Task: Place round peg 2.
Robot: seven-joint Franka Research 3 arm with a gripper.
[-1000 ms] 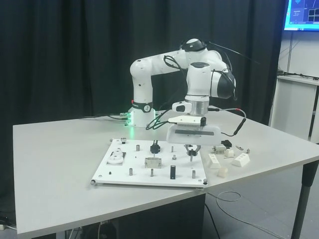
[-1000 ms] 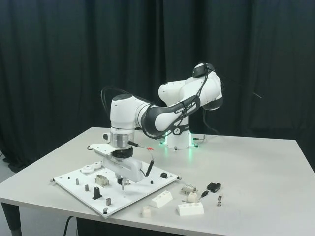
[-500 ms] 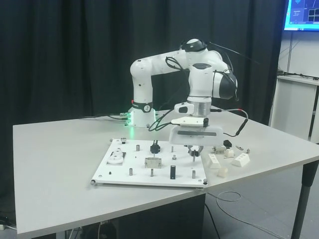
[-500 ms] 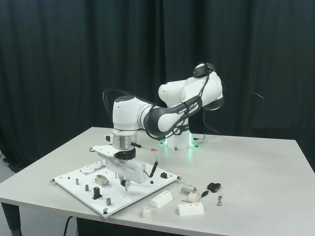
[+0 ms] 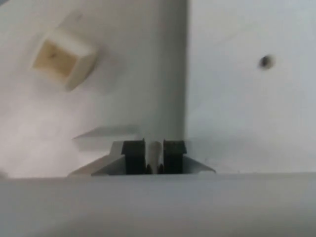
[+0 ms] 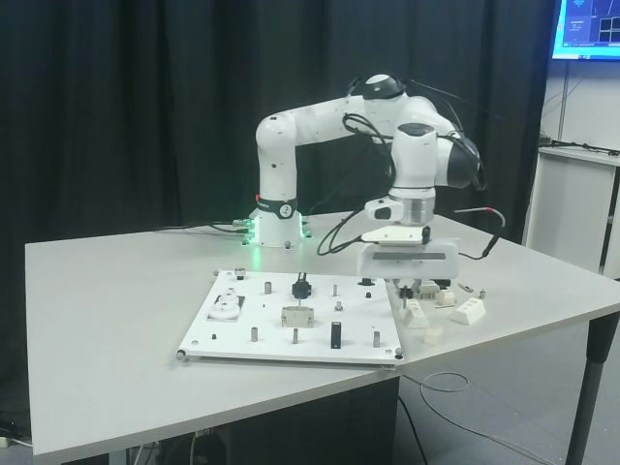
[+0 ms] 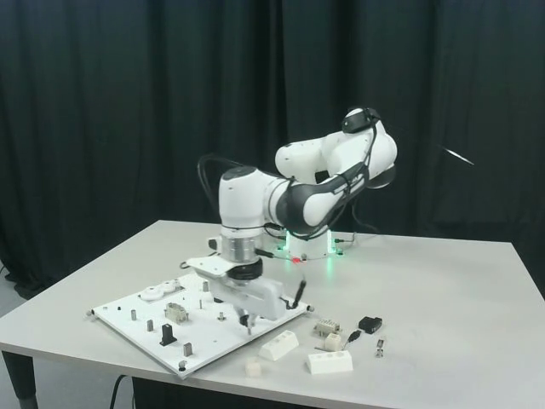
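My gripper [image 6: 405, 290] hangs just above the right edge of the white board [image 6: 242, 334], with the grey table [image 6: 107, 291] beneath. In the wrist view the two black fingers [image 5: 134, 155] are shut on a slim pale round peg [image 5: 155, 154] held upright between them. That view shows the board's edge running under the gripper [image 5: 155, 159], with a small dark hole [image 5: 266, 61] in the board [image 5: 247, 108] on one side. From the second room view the gripper [image 7: 248, 323] sits over the board's [image 7: 136, 328] near right corner.
Several small pegs and fittings stand on the board, among them a black one [image 6: 335, 334]. Beside the board lie a small white cube [image 6: 433, 335] with a square hollow [image 5: 61, 57], white blocks [image 6: 469, 312] [image 7: 329, 362], and a black connector [image 7: 370, 324].
The gripper rose off the middle of the board and swung right to the board's right edge, fingers still shut on the peg.
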